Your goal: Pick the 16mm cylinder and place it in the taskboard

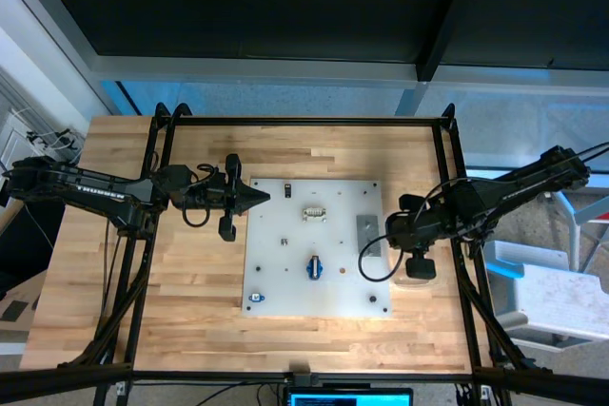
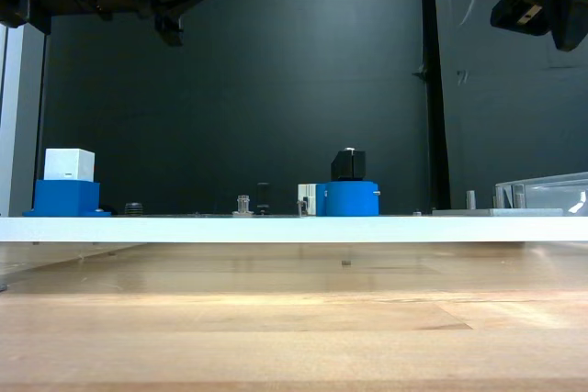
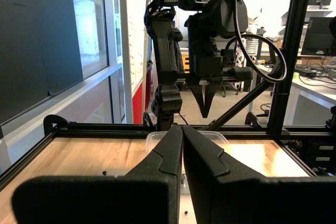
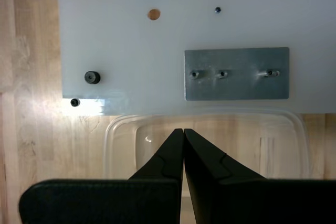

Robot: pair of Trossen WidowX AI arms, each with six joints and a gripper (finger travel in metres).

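Note:
The 16mm cylinder does not show in any view. The white taskboard (image 1: 285, 273) lies mid-table, with a grey metal block (image 4: 236, 73) near its right edge and a blue fitting (image 2: 352, 197). My left gripper (image 3: 182, 129) is shut and empty. It hovers high over the board's left edge (image 1: 262, 197), pointing right. My right gripper (image 4: 183, 131) is also shut with nothing between its fingers. It points straight down above the small clear tray (image 4: 121, 129) just off the board's right edge. From the left wrist it shows as closed fingertips (image 3: 204, 113).
A beige connector (image 1: 314, 213) sits near the board's back. A blue base with a white cube (image 2: 66, 190) stands at its front left corner, and a black knob (image 4: 92, 77) beside a corner screw. A black frame (image 1: 304, 122) rings the table.

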